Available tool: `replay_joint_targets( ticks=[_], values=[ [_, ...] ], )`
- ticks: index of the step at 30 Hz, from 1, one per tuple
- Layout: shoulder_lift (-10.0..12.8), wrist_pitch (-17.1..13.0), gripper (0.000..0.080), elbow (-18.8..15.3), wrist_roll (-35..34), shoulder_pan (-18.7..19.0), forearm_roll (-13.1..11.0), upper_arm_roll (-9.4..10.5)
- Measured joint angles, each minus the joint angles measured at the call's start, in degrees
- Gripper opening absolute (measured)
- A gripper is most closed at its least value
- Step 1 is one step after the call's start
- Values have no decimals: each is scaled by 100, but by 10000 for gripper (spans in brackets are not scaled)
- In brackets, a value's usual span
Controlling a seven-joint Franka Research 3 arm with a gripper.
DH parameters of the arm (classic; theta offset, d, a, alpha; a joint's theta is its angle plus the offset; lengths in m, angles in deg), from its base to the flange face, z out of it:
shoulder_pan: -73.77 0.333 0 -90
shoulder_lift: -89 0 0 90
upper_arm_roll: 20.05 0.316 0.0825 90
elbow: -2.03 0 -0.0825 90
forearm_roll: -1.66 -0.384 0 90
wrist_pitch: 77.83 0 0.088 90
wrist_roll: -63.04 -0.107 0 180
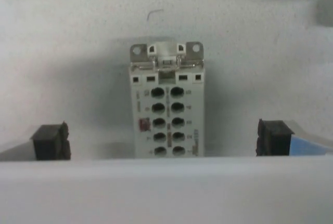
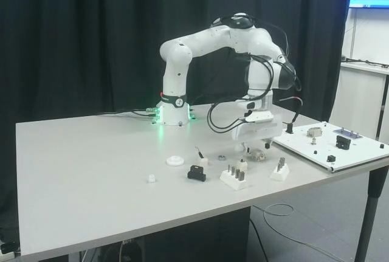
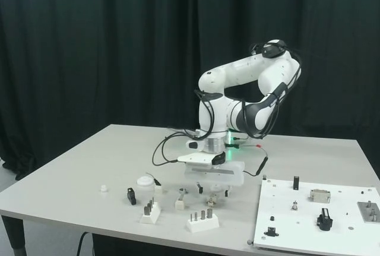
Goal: Pick waterproof.
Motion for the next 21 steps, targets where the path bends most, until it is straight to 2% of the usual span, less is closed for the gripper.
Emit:
replay_joint_targets(
  ticks=[10,11,19,20,21],
  values=[
    [2,-6,800,15,142,-93,-143,89],
    [2,-6,687,15,179,-96,-154,91],
    [2,-4,687,18,209,-119,-182,96],
    [2,-4,362,19,209,-122,-184,97],
    [2,-4,362,19,209,-125,-185,96]
  ],
)
